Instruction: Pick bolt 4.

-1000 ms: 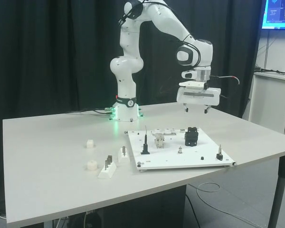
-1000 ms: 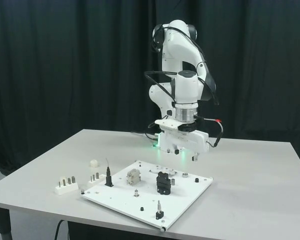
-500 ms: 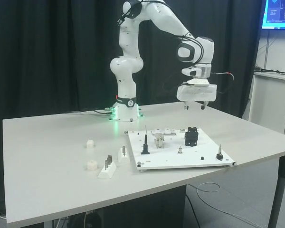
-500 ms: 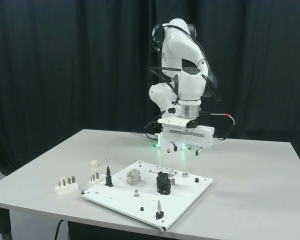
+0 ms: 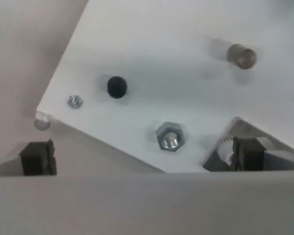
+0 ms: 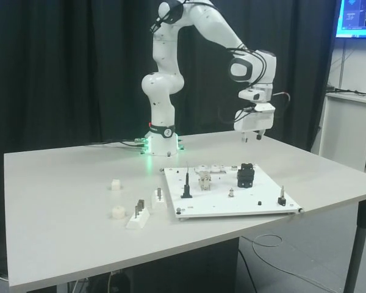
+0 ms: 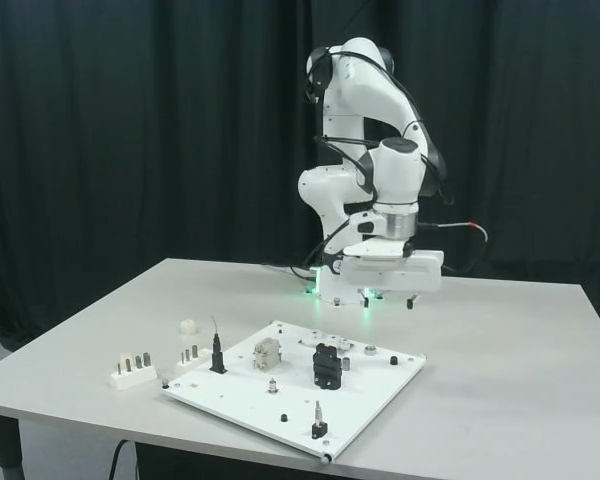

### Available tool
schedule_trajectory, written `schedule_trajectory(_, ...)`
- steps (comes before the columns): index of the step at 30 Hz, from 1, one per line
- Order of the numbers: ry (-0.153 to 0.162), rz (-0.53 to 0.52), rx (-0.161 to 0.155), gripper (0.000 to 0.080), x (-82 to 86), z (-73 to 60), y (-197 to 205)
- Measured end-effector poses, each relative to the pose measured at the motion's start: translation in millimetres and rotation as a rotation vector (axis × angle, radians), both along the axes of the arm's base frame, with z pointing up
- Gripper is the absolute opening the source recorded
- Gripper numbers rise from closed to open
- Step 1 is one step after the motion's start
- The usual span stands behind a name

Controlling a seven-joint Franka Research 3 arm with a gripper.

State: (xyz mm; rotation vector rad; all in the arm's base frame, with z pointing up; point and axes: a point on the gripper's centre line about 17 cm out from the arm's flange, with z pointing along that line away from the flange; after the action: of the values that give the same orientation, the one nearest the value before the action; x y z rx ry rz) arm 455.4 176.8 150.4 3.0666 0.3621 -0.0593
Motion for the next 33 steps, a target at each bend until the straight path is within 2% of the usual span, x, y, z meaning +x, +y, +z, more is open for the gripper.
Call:
schedule_trajectory(8, 0.004, 0.097, 0.006, 0.0800, -20.5, -24.1, 6.2)
schedule_trajectory(19, 0.020, 0.156, 0.006, 0.0800, -45.9, -54.7, -0.1)
schedule_trajectory(33, 0.033, 0.153, -0.001, 0.0800, -41.0, -80.8, -18.8)
